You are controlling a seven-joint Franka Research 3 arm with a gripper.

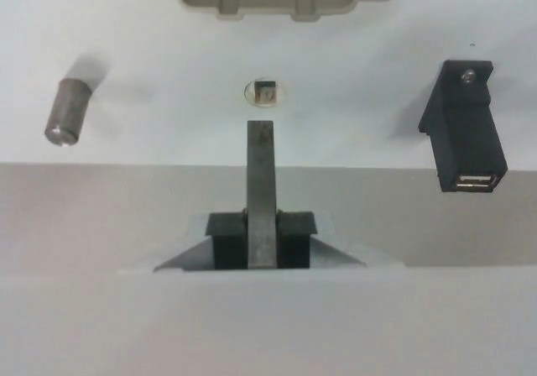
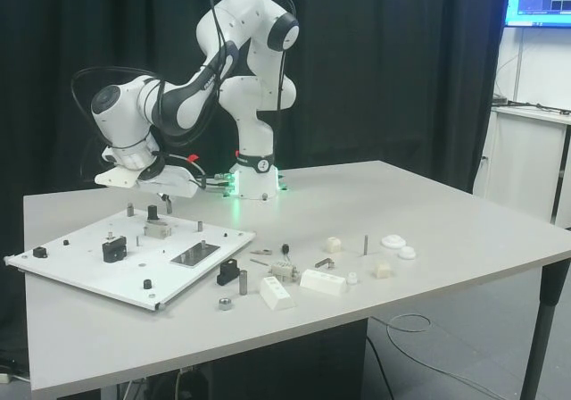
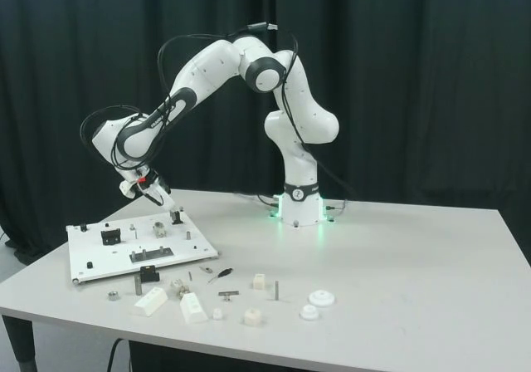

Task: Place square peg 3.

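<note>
1. Gripper (image 1: 262, 240) hangs above the white board (image 2: 80, 266), at the board's far edge as seen in both room views; the arm (image 2: 192, 92) reaches out and down from its base.
2. Wrist view: the two black fingers (image 1: 225, 240) are pressed against a grey square peg (image 1: 261, 183), pinching it. The peg juts out past the fingertips toward the board.
3. Past the peg's tip, a small round recess with a square hole (image 1: 266, 91) sits in the board. Peg and hole look apart; no contact seen.
4. Also on the board: an upright grey cylinder pin (image 1: 67, 112) to one side of the hole, a black USB socket block (image 1: 463, 137) to the other.
5. Loose white blocks (image 2: 299, 286) and small parts lie on the grey tabletop (image 2: 428, 212) beside the board.
</note>
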